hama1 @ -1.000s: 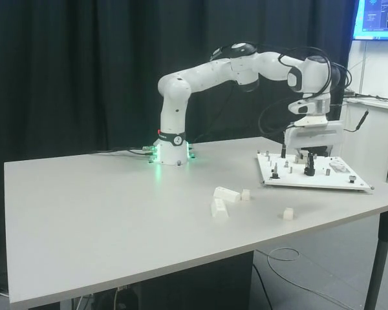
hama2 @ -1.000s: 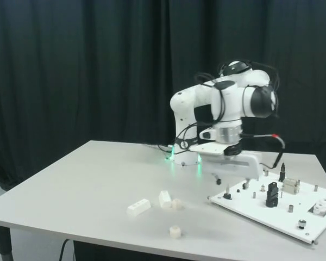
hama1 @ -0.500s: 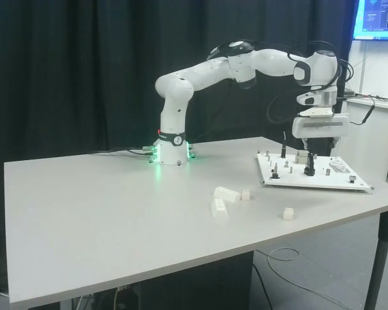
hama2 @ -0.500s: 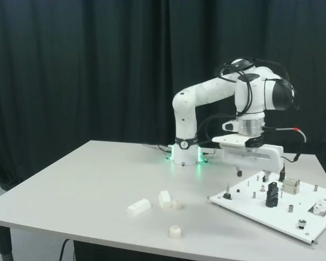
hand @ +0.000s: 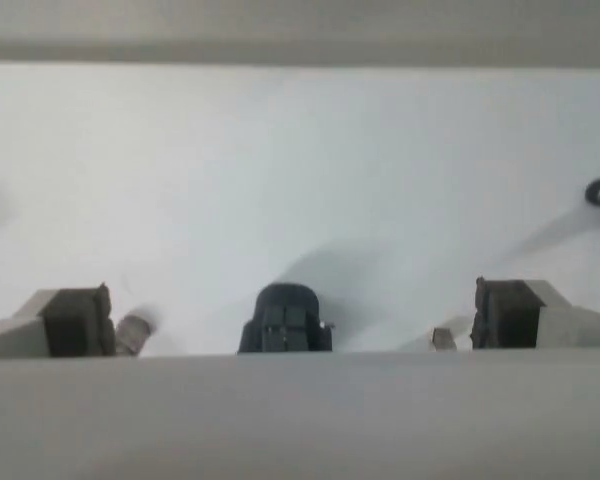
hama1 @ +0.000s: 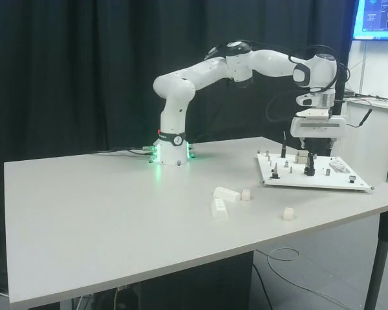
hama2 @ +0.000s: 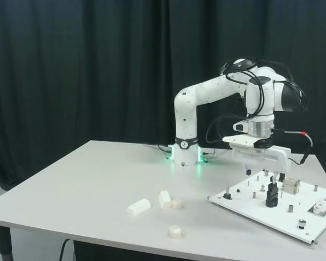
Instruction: Remove D-SUB.
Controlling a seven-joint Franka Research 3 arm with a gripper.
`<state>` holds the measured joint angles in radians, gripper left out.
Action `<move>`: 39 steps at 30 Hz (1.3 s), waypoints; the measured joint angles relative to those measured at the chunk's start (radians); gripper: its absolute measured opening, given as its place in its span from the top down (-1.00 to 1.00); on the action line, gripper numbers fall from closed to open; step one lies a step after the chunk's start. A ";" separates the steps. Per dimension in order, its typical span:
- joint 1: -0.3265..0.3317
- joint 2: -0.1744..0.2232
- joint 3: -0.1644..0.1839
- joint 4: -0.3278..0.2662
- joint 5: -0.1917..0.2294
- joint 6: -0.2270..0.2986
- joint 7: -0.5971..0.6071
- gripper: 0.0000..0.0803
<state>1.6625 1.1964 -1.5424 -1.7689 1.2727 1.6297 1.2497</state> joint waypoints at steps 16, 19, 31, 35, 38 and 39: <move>0.117 0.000 0.038 -0.089 0.007 0.102 0.092 -0.99; 0.135 0.000 0.047 -0.099 0.009 0.121 0.112 -0.99; 0.193 0.000 0.079 -0.133 0.013 0.186 0.168 -0.99; 0.207 0.000 0.090 -0.145 0.013 0.205 0.176 -0.99; 0.216 0.000 0.098 -0.151 0.013 0.215 0.181 -0.99; 0.219 0.000 0.101 -0.154 0.013 0.219 0.183 -0.99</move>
<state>1.8815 1.1962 -1.4417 -1.9224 1.2854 1.8487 1.4328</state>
